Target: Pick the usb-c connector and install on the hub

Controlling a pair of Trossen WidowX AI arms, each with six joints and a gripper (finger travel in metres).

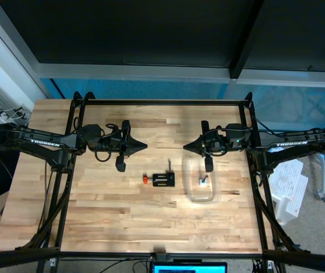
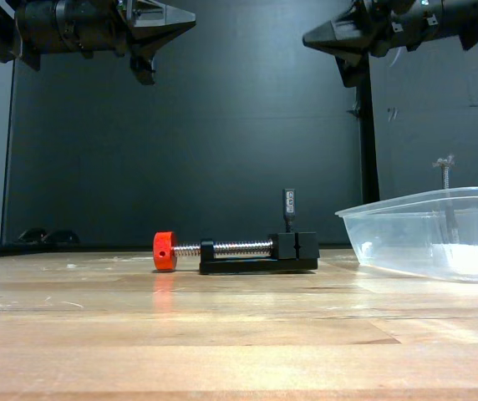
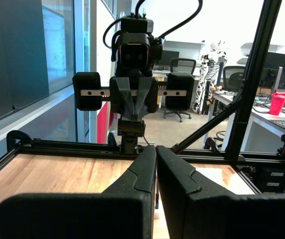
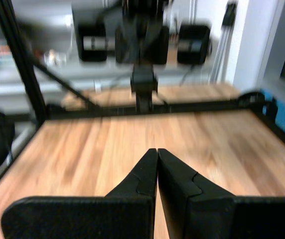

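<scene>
Left gripper [image 1: 144,145] and right gripper [image 1: 186,147], each with fingers pressed together on nothing, hung high above the vise [image 1: 163,180], tips facing. You would find the usb-c connector [image 1: 202,181] lying free in the clear tray [image 1: 192,194] just right of the vise. The vise clamped a small upright part [image 2: 289,203], presumably the hub, steady for insertion.

left hand [image 1: 144,146] above table [image 1: 123,219] left | right hand [image 1: 186,147] opposite | vise [image 1: 163,180] left of tray [image 1: 187,185]

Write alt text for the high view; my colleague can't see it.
Both grippers hover shut over the wooden table, tips facing: left gripper left of centre, right gripper near the far end of a clear tray. A small pale item, possibly the usb-c connector, lies free in the tray; a black vise with an orange knob sits beside it.
</scene>
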